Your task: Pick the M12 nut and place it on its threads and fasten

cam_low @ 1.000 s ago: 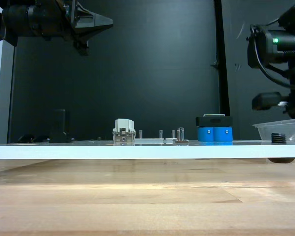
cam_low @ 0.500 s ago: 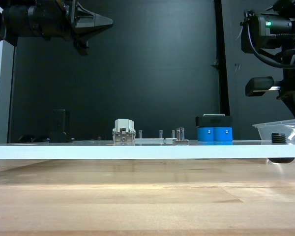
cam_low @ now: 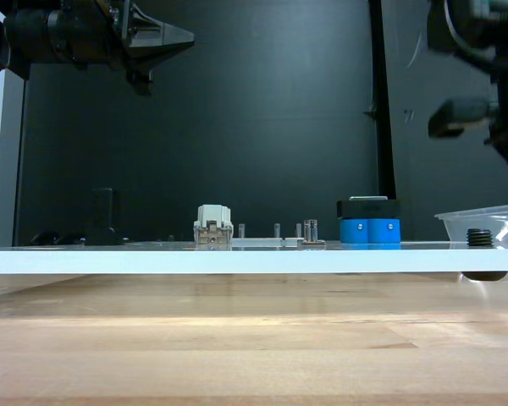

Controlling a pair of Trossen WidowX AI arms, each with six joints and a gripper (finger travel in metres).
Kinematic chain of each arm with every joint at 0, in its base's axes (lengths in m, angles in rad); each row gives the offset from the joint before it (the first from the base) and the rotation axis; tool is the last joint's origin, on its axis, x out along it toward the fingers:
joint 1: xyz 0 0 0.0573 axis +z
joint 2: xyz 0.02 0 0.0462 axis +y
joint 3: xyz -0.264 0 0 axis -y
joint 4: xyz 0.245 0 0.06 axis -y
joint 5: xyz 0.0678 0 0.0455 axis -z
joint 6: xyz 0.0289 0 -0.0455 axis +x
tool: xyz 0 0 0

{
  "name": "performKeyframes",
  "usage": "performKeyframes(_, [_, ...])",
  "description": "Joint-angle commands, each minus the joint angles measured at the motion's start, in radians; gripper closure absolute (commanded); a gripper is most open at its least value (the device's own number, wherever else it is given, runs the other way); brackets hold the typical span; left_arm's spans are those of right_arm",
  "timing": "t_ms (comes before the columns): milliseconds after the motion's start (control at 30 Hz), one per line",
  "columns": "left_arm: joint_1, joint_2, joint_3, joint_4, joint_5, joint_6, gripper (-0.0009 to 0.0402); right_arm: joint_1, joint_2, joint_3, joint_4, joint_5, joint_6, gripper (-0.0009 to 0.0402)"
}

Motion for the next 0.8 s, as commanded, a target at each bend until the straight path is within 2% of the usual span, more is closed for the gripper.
performKeyframes(33, [0.000, 0.000, 0.000, 0.000, 0.000, 0.000, 0.0393, 0.043, 0.000, 0.027, -0.010, -0.005, -0.019, 0.0359])
performKeyframes(267, [0.000, 0.000, 0.000, 0.000, 0.000, 0.000, 0.0393, 0.050, 0.000, -0.007, -0.016, -0.022, -0.071, 0.0257])
performKeyframes(400, [0.000, 0.000, 0.000, 0.000, 0.000, 0.000, 0.0393, 0.053, 0.003, -0.057, 0.030, -0.041, -0.074, 0.0216])
performKeyframes(567, [0.000, 0.000, 0.000, 0.000, 0.000, 0.000, 0.0393, 0.058, 0.037, -0.108, 0.084, -0.040, -0.074, 0.0192])
performKeyframes(800, [0.000, 0.000, 0.000, 0.000, 0.000, 0.000, 0.0393, 0.056, 0.082, -0.164, 0.182, -0.040, -0.114, 0.0189])
